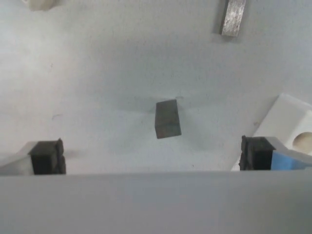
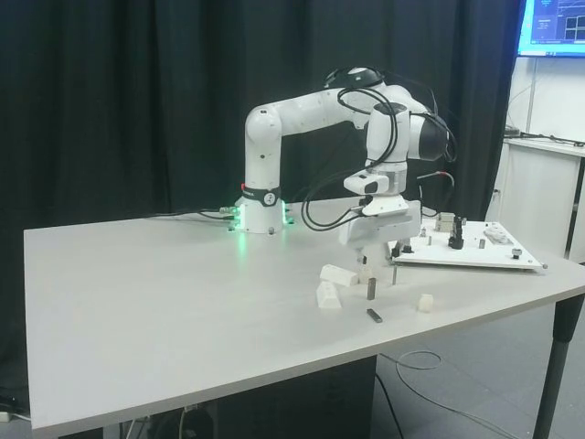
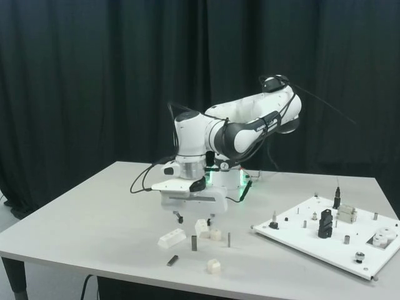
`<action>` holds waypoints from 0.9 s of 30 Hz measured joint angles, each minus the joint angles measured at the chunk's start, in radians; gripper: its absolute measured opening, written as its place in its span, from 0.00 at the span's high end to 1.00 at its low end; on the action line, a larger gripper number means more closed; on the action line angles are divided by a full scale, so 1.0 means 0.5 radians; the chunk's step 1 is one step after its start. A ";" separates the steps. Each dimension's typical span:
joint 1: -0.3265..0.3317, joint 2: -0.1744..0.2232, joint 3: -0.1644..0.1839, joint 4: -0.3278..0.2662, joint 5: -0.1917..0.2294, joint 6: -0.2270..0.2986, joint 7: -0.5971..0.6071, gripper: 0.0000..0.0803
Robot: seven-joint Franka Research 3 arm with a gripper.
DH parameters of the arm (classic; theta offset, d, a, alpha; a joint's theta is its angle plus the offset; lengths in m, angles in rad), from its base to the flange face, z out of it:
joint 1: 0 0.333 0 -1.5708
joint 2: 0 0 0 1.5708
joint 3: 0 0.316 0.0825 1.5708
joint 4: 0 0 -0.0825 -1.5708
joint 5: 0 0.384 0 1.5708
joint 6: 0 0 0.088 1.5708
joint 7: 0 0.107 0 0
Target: Place square peg 4.
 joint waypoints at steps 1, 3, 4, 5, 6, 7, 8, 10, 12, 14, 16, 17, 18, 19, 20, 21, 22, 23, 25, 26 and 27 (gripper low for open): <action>0.000 0.000 -0.002 0.000 -0.002 0.000 0.000 0.00; 0.000 0.000 -0.007 0.001 -0.006 0.000 0.000 0.00; 0.000 0.000 -0.009 0.002 -0.008 0.000 0.000 0.00; 0.000 0.000 -0.012 0.002 -0.010 0.000 0.000 0.00; 0.000 0.000 -0.014 0.002 -0.012 0.000 0.000 0.00; 0.000 0.000 -0.016 0.003 -0.013 0.000 0.000 0.00; 0.000 0.000 -0.017 0.003 -0.013 0.000 0.000 0.00; 0.000 0.000 -0.020 0.003 -0.014 0.000 0.000 0.00; 0.000 0.000 -0.021 0.003 -0.015 0.000 0.000 0.00; 0.000 0.000 -0.022 0.003 -0.016 0.000 0.000 0.00; -0.001 0.000 -0.022 0.004 -0.016 0.000 0.000 0.00; -0.001 0.000 -0.022 0.004 -0.016 0.000 0.000 0.00; -0.001 0.000 -0.022 0.005 -0.017 0.000 0.000 0.00; -0.001 0.000 -0.022 0.005 -0.017 0.001 0.000 0.00; -0.002 0.000 -0.022 0.006 -0.017 0.002 0.000 0.00; -0.002 0.000 -0.022 0.006 -0.017 0.002 0.000 0.00; -0.002 0.000 -0.022 0.006 -0.017 0.003 0.000 0.00; -0.002 0.000 -0.022 0.007 -0.018 0.003 0.000 0.00; -0.002 0.000 -0.022 0.007 -0.018 0.005 0.000 0.00; -0.003 0.000 -0.022 0.008 -0.018 0.005 0.000 0.00; -0.003 0.000 -0.022 0.008 -0.018 0.006 0.000 0.00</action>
